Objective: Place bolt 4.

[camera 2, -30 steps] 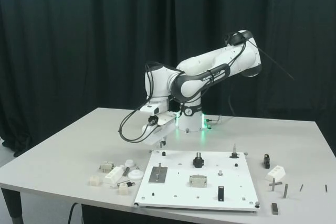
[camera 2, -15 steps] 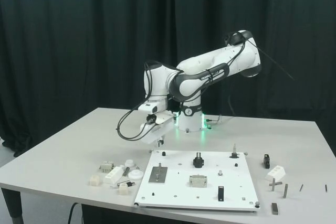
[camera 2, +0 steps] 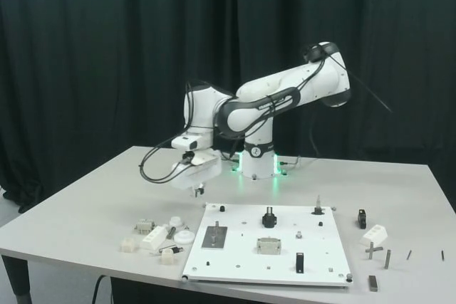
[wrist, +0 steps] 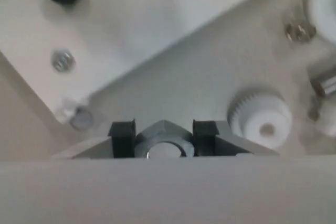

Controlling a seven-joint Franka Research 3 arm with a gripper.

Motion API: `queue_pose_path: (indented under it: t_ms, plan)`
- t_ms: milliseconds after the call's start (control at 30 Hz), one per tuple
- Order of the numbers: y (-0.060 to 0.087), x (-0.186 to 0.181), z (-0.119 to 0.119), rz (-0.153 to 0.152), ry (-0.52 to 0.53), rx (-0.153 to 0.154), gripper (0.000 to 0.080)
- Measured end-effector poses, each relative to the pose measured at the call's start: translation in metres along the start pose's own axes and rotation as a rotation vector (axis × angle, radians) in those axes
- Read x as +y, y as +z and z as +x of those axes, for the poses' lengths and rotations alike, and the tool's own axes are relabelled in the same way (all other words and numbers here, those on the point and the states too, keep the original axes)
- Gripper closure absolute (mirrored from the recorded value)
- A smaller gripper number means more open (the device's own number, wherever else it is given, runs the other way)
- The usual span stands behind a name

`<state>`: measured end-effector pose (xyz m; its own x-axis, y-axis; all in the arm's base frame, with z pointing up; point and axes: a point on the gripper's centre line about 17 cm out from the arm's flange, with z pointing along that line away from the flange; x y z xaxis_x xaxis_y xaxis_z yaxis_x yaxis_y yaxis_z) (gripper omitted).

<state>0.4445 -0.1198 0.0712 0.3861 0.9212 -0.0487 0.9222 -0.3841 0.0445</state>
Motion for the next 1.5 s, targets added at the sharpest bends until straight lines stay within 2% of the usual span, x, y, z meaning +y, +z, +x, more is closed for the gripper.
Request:
queue_pose_path:
  t_ms: [300, 700, 1233, 1500]
  plan:
    - [0.011, 0.015, -0.029, 0.003, 0.043, -0.016, 0.0573]
    - [0.032, 0.026, -0.051, 0.01, 0.082, -0.009, 0.0573]
    - [0.06, 0.032, -0.064, -0.012, 0.105, -0.002, 0.0573]
    - [0.068, 0.033, -0.063, -0.024, 0.113, -0.002, 0.0573]
